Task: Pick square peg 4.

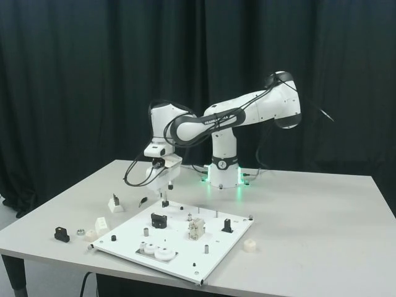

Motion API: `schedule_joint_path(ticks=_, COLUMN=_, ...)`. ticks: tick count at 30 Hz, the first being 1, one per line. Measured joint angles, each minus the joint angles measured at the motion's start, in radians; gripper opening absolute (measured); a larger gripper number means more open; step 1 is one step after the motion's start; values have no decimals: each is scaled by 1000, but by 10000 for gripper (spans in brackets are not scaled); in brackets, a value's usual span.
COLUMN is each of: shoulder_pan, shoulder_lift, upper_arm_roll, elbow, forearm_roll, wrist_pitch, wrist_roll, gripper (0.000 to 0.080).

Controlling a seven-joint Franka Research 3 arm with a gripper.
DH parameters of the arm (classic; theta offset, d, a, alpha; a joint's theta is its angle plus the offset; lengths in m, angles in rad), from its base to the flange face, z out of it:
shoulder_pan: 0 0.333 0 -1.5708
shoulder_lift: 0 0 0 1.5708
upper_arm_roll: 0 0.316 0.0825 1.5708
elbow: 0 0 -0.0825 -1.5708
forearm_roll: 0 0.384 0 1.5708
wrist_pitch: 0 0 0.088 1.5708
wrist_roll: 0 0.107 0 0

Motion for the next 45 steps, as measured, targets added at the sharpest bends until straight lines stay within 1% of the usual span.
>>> schedule_joint_path(ticks=7, shoulder_pan=16, shoulder_lift=0, upper_arm_roll=-34, elbow=3, forearm_roll=-30, wrist_pitch=-15, wrist_roll=13, gripper=796)
schedule_joint_path(ticks=22, shoulder_pan=36, shoulder_lift=0, upper_arm_roll=-74, elbow=9, forearm_roll=-55, wrist_pitch=-15, wrist_roll=44, gripper=800)
schedule_joint_path(ticks=32, shoulder_pan=44, shoulder_lift=0, upper_arm_roll=-94, elbow=15, forearm_roll=-60, wrist_pitch=-10, wrist_roll=93, gripper=800)
schedule_joint_path(ticks=45, shoulder_pan=61, shoulder_lift=-1, upper_arm_roll=-116, elbow=27, forearm_roll=-60, wrist_pitch=18, wrist_roll=118, gripper=800)
